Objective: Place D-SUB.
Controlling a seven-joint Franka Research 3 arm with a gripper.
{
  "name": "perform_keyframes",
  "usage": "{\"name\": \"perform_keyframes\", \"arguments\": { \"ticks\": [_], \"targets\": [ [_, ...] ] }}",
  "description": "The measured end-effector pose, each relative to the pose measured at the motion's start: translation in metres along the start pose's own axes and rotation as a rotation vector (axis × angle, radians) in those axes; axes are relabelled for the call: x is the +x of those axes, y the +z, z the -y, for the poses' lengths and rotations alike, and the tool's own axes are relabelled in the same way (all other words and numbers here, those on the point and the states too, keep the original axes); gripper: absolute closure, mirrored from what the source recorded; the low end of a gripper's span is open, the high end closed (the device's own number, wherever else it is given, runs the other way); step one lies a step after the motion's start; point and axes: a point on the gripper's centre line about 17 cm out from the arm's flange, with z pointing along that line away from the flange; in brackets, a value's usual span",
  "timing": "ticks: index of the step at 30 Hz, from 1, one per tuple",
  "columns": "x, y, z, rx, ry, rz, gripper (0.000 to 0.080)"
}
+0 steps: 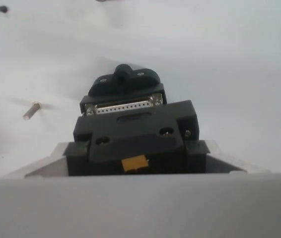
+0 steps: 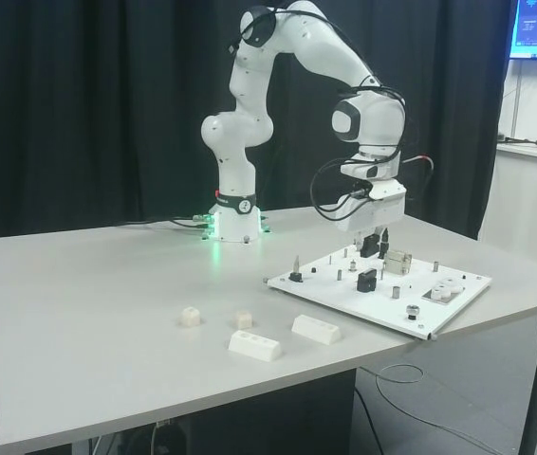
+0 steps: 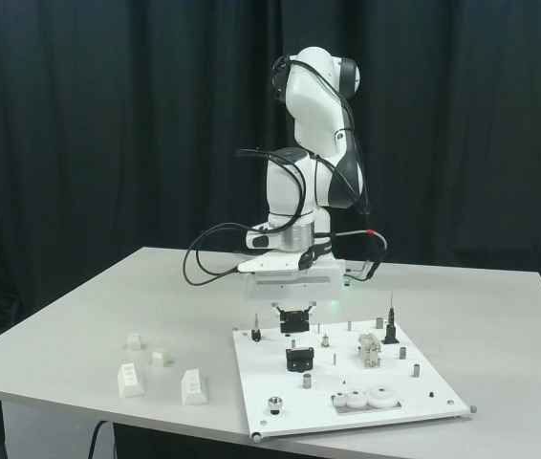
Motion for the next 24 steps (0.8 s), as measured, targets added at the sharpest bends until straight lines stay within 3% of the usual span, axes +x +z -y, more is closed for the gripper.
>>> {"name": "perform_keyframes", "arguments": {
  "ticks": [11, 24],
  "targets": [
    [-0.001, -0.001, -0.014, -0.027, -0.004, 0.001, 0.0412],
    [-0.008, 0.007, -0.078, -0.082, 0.005, 0.007, 0.0412]
  ]
}}
